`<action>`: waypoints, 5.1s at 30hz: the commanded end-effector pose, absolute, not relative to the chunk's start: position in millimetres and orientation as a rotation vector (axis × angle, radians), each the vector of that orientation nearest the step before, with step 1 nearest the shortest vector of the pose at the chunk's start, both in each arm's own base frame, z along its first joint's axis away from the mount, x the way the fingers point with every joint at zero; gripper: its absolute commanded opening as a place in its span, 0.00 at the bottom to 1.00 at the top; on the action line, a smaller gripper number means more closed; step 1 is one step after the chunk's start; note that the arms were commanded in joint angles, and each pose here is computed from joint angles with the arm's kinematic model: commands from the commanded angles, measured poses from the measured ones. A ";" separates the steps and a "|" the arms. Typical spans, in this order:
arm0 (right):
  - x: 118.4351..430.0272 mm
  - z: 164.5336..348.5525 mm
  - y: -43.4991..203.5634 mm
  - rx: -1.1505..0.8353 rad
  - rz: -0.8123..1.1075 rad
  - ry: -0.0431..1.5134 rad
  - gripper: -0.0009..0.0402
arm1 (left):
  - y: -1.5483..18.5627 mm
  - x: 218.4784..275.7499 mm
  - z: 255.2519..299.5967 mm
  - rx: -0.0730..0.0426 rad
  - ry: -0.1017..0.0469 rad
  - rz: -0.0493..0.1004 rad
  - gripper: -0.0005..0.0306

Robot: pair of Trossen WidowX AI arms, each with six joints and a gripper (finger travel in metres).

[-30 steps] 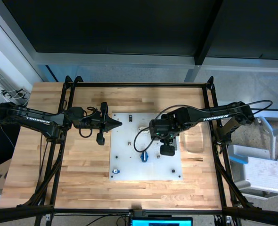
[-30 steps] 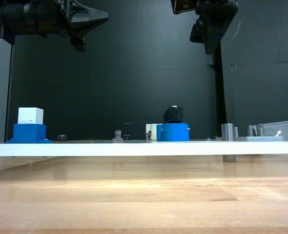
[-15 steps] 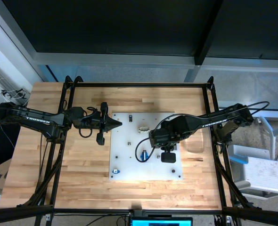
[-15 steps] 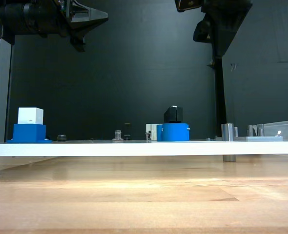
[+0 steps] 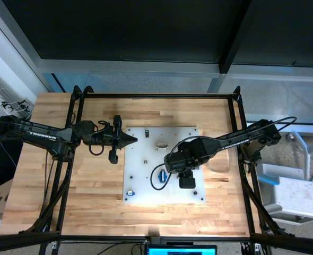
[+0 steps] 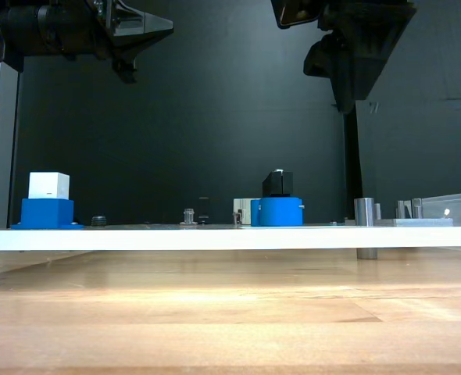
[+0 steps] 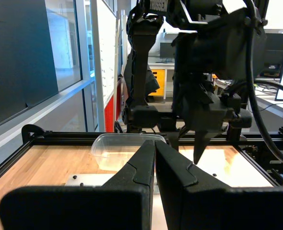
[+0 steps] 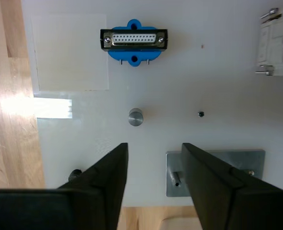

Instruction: Pick the 16mm cylinder and place it in the container

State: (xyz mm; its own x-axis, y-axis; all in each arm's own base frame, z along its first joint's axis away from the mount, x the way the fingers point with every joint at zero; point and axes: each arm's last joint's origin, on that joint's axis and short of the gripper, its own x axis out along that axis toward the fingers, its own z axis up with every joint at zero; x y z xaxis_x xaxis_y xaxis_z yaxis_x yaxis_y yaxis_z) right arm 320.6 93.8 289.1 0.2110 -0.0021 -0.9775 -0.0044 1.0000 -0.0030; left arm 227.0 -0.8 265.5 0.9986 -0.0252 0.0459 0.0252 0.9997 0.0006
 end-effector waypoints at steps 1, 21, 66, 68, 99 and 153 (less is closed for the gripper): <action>324.3 281.5 97.6 -0.014 0.003 1.379 0.47 | -0.7 227.0 265.7 0.000 -0.047 -0.025 0.02; 323.2 254.4 106.9 -0.020 -0.015 1.367 0.64 | -0.8 227.0 265.7 0.000 -0.047 -0.026 0.02; 327.2 188.9 111.2 0.021 -0.044 1.364 0.63 | -0.7 227.0 265.8 0.000 -0.047 -0.025 0.02; 327.1 188.9 111.2 0.021 -0.044 1.365 0.63 | -0.8 227.0 265.7 0.000 -0.047 -0.026 0.02; 326.5 188.8 110.7 0.019 -0.047 1.371 0.06 | -0.7 227.0 265.7 0.000 -0.047 -0.025 0.02; 245.5 296.7 71.3 0.081 -0.039 1.235 0.04 | -0.8 227.0 265.7 0.000 -0.046 -0.026 0.02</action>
